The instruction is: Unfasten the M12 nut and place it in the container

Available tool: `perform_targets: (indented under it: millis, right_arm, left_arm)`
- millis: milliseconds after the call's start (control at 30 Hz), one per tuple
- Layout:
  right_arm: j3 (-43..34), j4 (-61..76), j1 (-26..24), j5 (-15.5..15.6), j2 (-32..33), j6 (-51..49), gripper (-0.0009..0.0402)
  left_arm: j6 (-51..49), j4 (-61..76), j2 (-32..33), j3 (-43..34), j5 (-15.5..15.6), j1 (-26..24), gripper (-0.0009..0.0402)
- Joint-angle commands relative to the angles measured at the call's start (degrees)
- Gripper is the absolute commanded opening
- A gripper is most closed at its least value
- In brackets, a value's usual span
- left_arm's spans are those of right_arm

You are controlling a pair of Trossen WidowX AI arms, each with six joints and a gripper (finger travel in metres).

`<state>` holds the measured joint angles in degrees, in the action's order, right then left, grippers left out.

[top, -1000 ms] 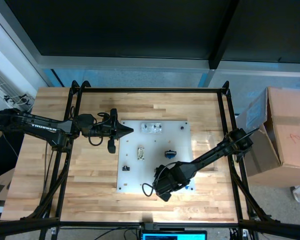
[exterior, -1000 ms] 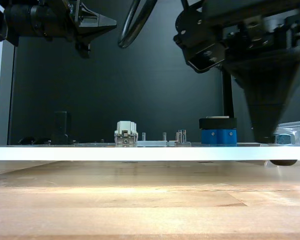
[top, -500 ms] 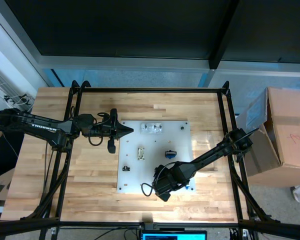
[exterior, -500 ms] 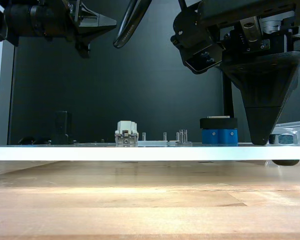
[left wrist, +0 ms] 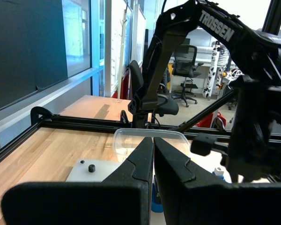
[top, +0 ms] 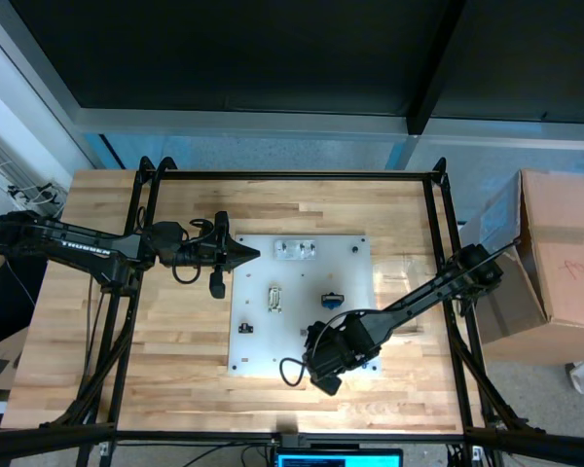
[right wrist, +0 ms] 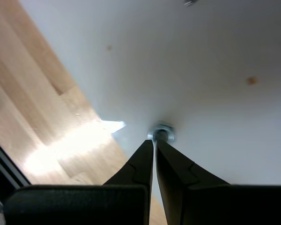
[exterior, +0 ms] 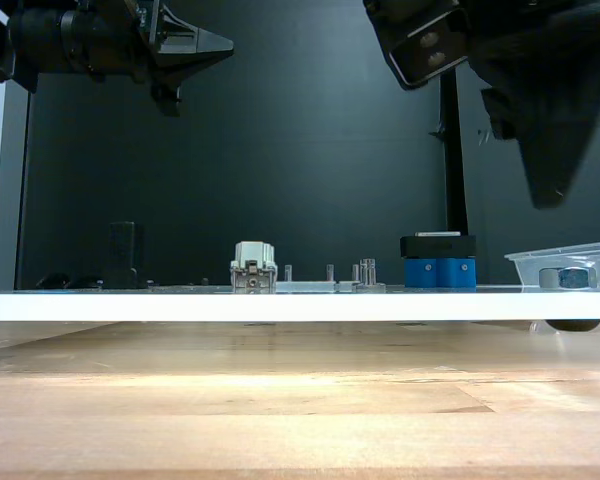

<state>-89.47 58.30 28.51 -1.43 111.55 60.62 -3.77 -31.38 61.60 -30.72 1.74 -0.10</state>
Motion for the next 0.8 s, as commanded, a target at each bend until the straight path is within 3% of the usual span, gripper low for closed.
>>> perform_targets:
  millis: [33,400,800]
  right_arm:
    - [-1.14,1.9,-0.09,-0.44,-1.77,-1.64,0.0008]
    - [-3.8,6.58,-0.13,-0.44,-2.36,-3.37,0.0042]
    - [-3.78,4.98,0.28,0.11,2.34,-5.73,0.0187]
  left_arm:
    - [0.02,0.0,0.0,0.0,-0.02,0.02,0.0]
    - [0.02,-0.04,0.0,0.0,-0.02,0.0,0.0]
    - [0.02,-0.02,0.0,0.0,-0.02,0.02,0.0]
